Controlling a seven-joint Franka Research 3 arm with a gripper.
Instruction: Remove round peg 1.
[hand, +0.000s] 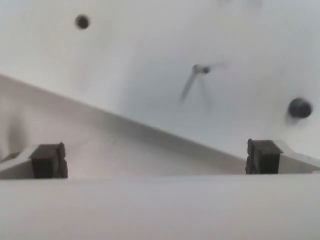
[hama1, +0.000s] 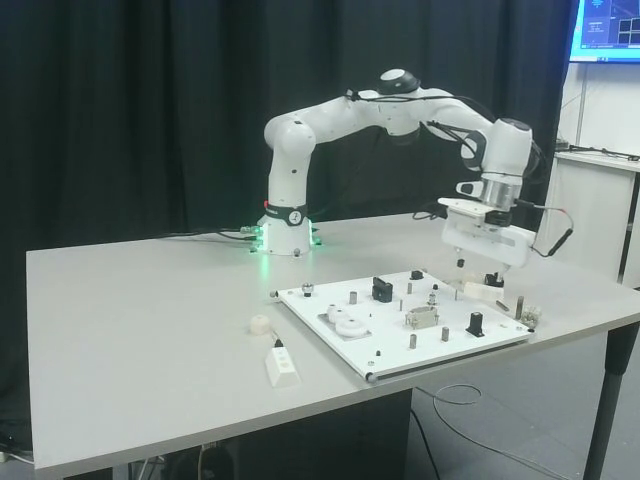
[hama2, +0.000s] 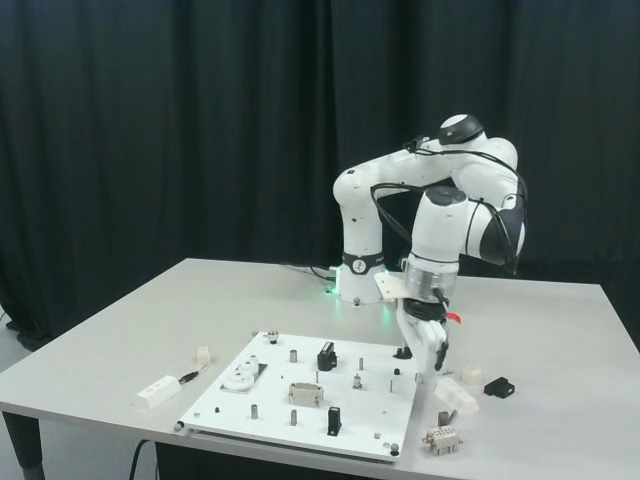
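Observation:
The white assembly board (hama1: 330, 335) (hama2: 220, 405) lies on the grey table, with several small grey pegs standing upright on it, such as one peg (hama1: 353, 297) (hama2: 293, 355). I cannot tell which one is round peg 1. My gripper (hama1: 476, 270) (hama2: 428, 368) hangs low over the board's edge on the side away from the white gears. In the wrist view my gripper (hand: 155, 159) is open, with only the board's edge (hand: 150, 131) between the black fingertips (hand: 47, 160). It holds nothing.
Loose parts lie off the board near my gripper: white blocks (hama2: 455, 395), a black part (hama2: 498, 387) and a grey connector (hama2: 440, 440). A white box with a cable (hama1: 281, 364) (hama2: 160, 391) and a small white cap (hama1: 260, 323) lie on the board's other side.

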